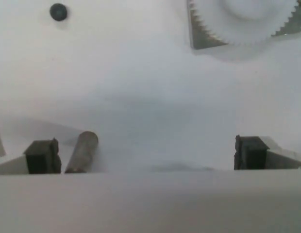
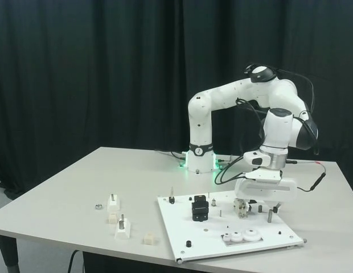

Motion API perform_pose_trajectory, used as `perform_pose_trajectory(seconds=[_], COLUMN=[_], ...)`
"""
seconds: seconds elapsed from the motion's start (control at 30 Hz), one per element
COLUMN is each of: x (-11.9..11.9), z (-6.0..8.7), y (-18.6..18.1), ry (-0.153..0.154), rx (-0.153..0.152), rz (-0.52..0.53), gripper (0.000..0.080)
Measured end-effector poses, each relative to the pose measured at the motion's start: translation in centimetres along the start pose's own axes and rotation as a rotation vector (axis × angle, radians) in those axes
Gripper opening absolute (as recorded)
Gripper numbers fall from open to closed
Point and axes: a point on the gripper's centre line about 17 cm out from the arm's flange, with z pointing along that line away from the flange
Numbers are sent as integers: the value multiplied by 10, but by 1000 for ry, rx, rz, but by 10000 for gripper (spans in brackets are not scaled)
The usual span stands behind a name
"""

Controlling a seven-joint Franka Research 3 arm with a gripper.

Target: Insert round peg 3.

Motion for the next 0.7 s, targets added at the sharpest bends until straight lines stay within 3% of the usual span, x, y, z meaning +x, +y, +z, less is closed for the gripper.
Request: perform_pose_trajectory(seconds=[0.7], x=[1], z=[1], y=[11], ry=[-6], rx=[-11], rz=[-12], gripper=[800])
